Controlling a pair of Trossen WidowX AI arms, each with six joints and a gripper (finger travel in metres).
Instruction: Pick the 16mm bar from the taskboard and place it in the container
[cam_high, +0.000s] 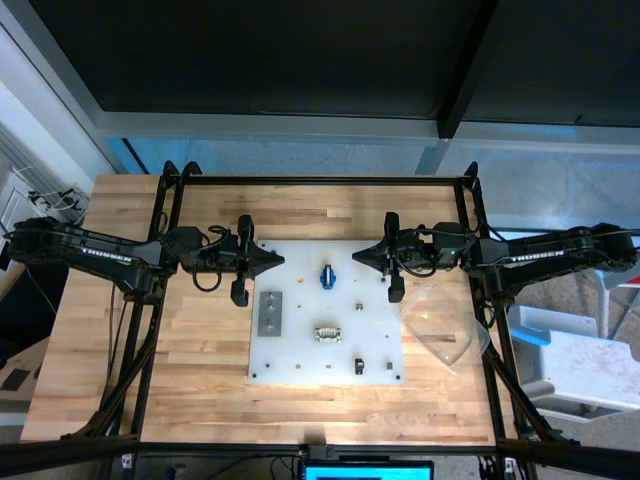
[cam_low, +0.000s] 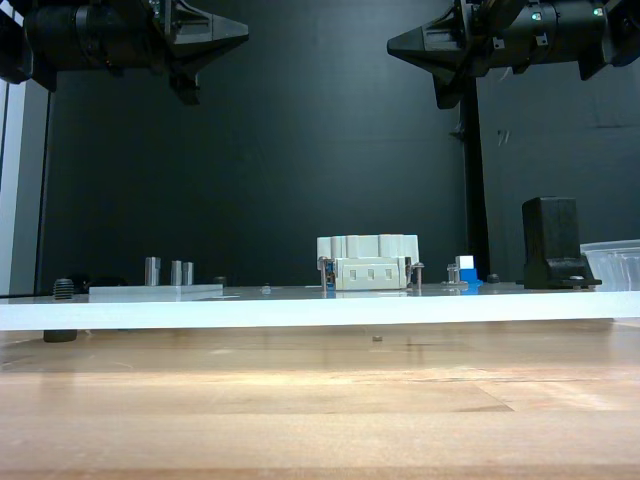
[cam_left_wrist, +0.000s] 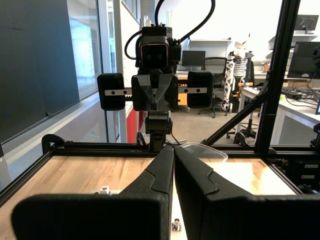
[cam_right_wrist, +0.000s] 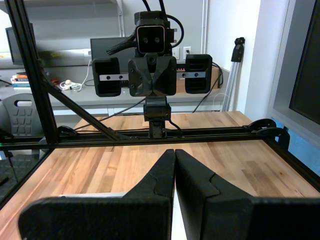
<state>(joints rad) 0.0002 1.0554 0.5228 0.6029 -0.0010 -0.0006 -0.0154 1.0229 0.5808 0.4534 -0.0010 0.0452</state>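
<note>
While hanging well above the taskboard (cam_high: 300, 360), grips nothing on either side. By judgement the opening step, with the approach not yet begun.

Left gripper (cam_high: 278, 260): over the board's far-left part, pointing inward, fingers pressed together and empty. Right gripper (cam_high: 358, 255): over the far part right of the middle, facing the other, also pressed together and empty.

16mm bar (cam_low: 152, 270): taken to be the widest of three short metal pegs standing upright in the grey block (cam_high: 270, 312) on the board's left half, though hard to say for certain which of the three. Container (cam_high: 440, 325): on the table just beside the board's right edge, no contents visible.

Next move, probably:
- Spread one claw and come straight down.
- Straddle that one peg without nudging its two close neighbours.
- Pinch, draw up vertically, then carry across above the blue part (cam_high: 327, 276), the connector (cam_high: 327, 334) and the small black block (cam_high: 359, 363) to the tub.

Left arm nearer the peg, right arm nearer the tub.

Surface: pale wooden plank table (cam_high: 200, 380) inside a black frame (cam_high: 320, 181). Room: dark panel behind, and beyond it an office with desks, chairs, monitors and glazed walls.
</note>
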